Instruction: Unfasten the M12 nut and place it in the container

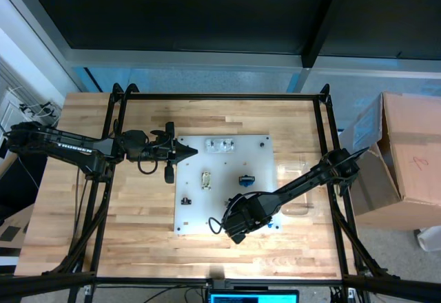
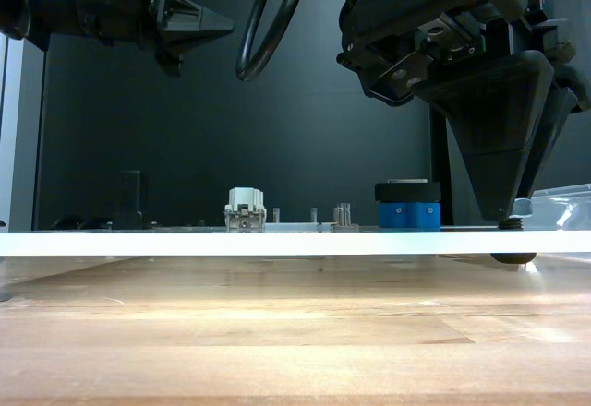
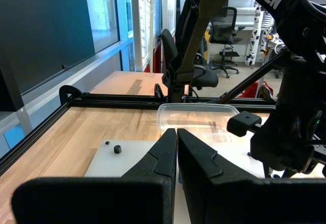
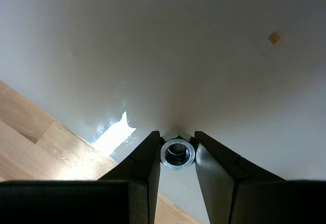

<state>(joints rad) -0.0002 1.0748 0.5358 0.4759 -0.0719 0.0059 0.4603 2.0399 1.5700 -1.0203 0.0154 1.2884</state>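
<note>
Right claw (image 2: 511,214) clamps the nut (image 4: 178,154), seemingly on its stud (image 2: 510,225); container (image 2: 565,205) just beside awaits it. Left claw (image 3: 177,131) hangs closed, well apart.

Left hand (image 1: 189,152) board's (image 1: 207,210) far-left; right hand (image 1: 240,230) near-right

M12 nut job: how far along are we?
Done: nothing visible; the M12 nut is not yet in the clear container. In hand: right pincer is down at the board's near right edge, shut on the nut, just above the black stud's ribs; whether it is off the threads, cannot tell. To do: carry it to the container and release. Left pincer hangs shut over the board's far left edge.
</note>
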